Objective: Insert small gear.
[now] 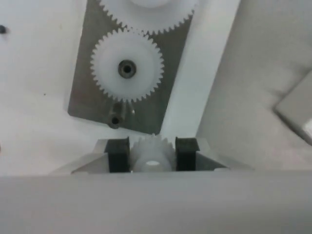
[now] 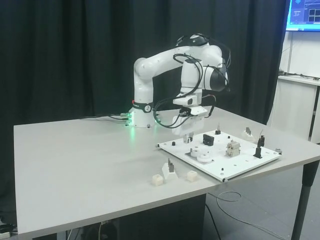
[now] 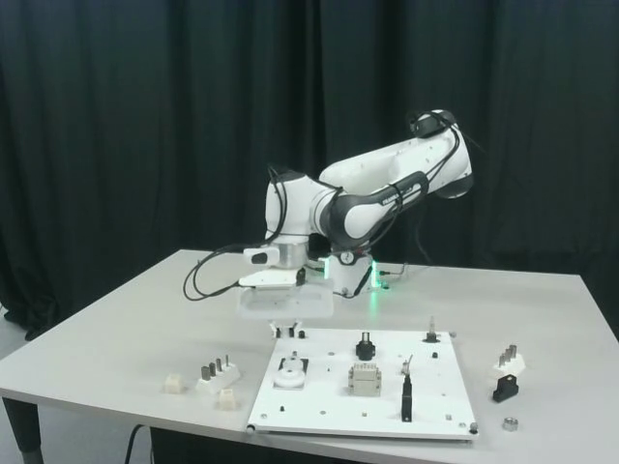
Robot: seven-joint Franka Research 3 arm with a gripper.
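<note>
Between the black fingertips (image 1: 118, 154) of the gripper (image 1: 152, 156): small gear (image 1: 152, 155), clenched tight. Hovering above the grey plate (image 1: 87, 83), near its bare peg (image 1: 115, 119), beside the medium gear (image 1: 127, 66).

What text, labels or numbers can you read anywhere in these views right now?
None can be read.
Wall screen: it shows lines of text, too small to read.
Small gear held in the tool, grey plate and white board: no markings visible.
</note>
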